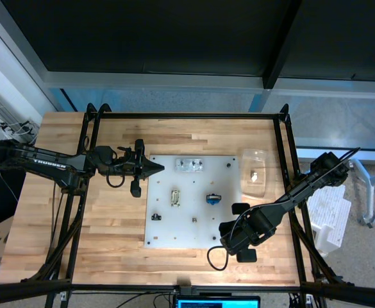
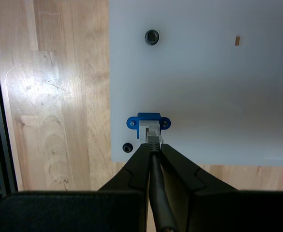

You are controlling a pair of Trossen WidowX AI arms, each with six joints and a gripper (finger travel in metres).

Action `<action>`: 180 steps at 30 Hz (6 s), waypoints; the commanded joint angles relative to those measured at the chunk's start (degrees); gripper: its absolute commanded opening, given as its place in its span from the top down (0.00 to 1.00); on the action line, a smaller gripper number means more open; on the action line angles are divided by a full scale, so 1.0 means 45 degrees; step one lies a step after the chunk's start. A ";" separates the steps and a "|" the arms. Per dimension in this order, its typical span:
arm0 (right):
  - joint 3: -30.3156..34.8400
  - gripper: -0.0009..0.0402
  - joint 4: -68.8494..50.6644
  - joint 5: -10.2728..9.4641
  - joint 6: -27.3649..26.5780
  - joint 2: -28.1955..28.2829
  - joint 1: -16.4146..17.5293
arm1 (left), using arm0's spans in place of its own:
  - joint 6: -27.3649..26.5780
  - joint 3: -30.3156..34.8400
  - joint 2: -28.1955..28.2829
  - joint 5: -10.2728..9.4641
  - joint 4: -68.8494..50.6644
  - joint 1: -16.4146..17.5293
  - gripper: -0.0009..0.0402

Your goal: Pick the RJ45 connector and install on taskboard

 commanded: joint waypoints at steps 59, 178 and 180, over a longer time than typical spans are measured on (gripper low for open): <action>-0.0661 0.98 0.0719 -0.0005 -0.0180 0.0223 0.0092 | 0.0000 0.0000 0.0000 0.0000 0.0005 0.0000 0.98; -0.6324 0.98 1.3770 -0.1103 -0.7689 -0.7446 -0.8641 | 0.0000 0.0000 0.0000 0.0000 0.0000 0.0005 0.98; -0.6693 0.98 1.4484 -0.1025 -0.7631 -0.7601 -0.8641 | 0.0000 0.0000 0.0000 0.0000 0.0000 0.0000 0.98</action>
